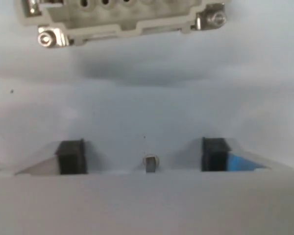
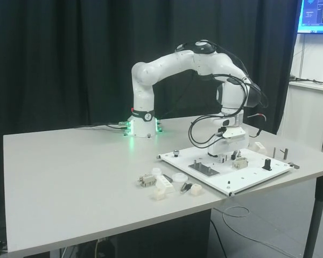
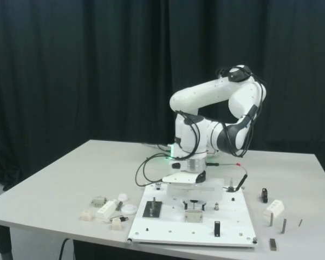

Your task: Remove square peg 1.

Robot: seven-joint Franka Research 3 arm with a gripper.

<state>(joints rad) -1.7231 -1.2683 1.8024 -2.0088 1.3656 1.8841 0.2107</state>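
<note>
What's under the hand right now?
The hand hangs low over the white board. Between its black fingertips a small grey peg shows, with a connector beyond. The peg's base and socket are hidden.

A black curtain [image 2: 70, 59] hangs behind the gripper, spanning the rear of the room. A grey table [image 2: 64, 172] extends below it. A white cabinet [image 2: 307, 110] and a monitor [image 2: 317, 16] stand beyond.
</note>
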